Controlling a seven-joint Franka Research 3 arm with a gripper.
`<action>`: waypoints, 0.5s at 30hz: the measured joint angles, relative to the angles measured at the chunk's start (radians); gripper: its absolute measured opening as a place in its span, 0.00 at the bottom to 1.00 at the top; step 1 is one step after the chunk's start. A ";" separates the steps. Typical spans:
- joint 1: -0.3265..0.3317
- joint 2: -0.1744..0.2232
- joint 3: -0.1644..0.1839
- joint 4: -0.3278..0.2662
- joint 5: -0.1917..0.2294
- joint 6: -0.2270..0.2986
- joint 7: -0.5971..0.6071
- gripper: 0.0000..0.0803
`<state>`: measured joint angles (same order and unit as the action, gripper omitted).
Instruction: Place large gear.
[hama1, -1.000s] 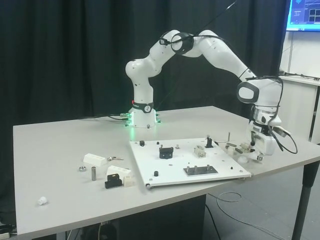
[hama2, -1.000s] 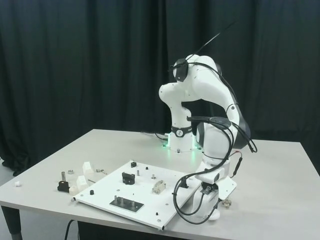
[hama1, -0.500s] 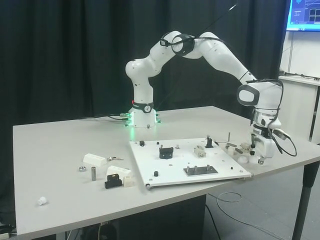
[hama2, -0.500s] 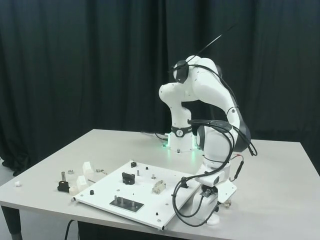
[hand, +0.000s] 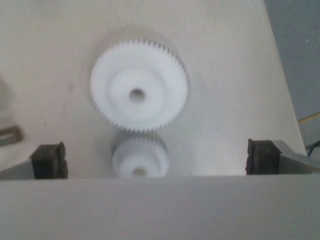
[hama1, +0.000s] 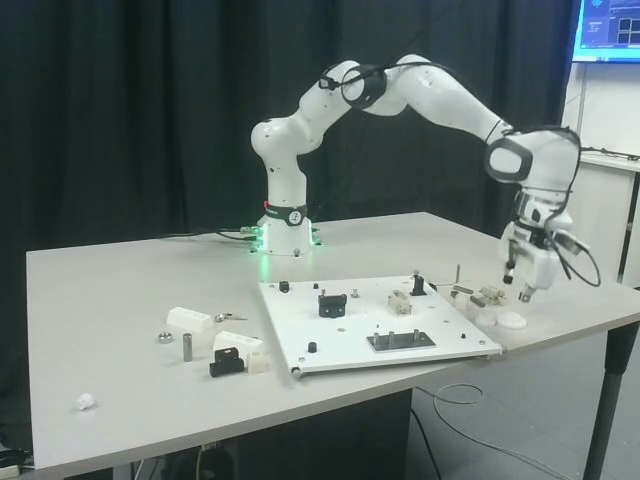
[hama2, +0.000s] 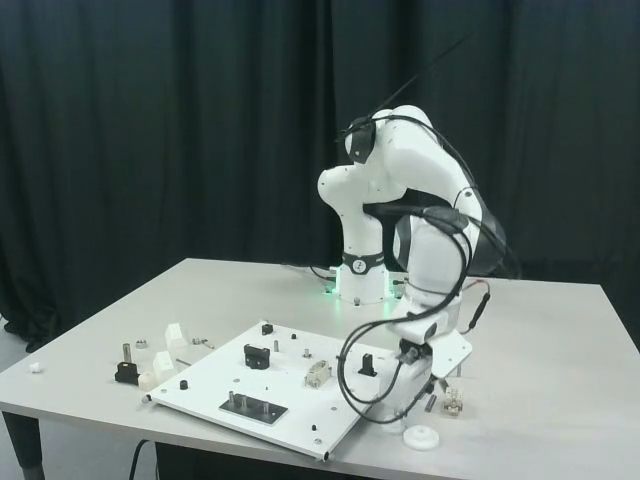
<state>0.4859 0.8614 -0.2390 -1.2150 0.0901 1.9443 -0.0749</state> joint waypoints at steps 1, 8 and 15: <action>0.000 -0.001 -0.001 0.012 0.000 -0.018 0.002 1.00; 0.000 -0.008 -0.003 0.061 0.000 -0.093 0.012 1.00; 0.003 -0.009 -0.003 0.074 0.000 -0.111 0.015 1.00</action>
<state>0.4887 0.8523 -0.2417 -1.1407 0.0901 1.8329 -0.0602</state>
